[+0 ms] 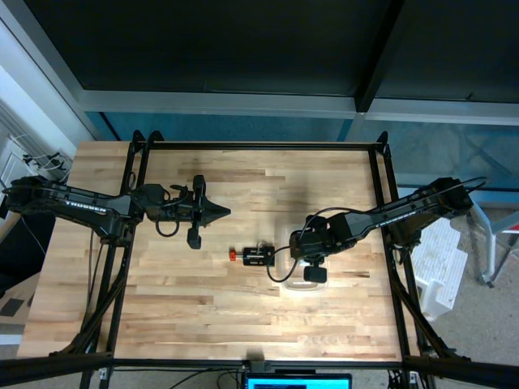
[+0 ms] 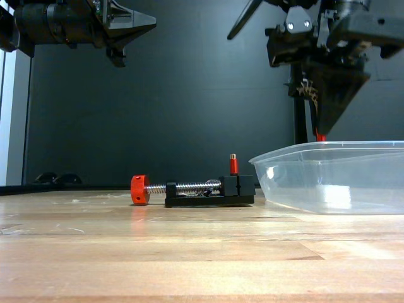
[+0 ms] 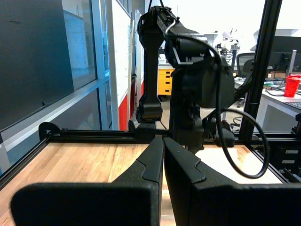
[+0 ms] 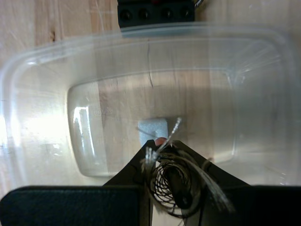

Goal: Pick the rca connector and install on the hub

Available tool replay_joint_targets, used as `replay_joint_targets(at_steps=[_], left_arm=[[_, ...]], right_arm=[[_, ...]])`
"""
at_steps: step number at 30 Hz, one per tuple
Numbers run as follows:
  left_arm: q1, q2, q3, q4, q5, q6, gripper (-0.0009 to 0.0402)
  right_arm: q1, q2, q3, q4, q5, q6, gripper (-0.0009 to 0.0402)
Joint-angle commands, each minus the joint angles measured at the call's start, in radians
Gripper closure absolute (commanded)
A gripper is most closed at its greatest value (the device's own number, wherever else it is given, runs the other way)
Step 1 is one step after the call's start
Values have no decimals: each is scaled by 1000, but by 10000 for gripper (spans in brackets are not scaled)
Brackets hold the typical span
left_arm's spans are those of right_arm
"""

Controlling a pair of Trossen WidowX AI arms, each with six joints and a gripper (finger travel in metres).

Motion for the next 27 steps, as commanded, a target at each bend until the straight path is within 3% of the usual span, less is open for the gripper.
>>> replay_joint_targets(at_steps=[1,12,27], left_arm=[[0,0,0,0,0,0,393],[0,0,0,0,0,0,393],[0,0,0,0,0,0,393]], right_arm=[[-1,-1,43,-42,1,0,393],[-27,21,106,-50,0,-7,393],[-82,209,291,-47,1,-39,393]])
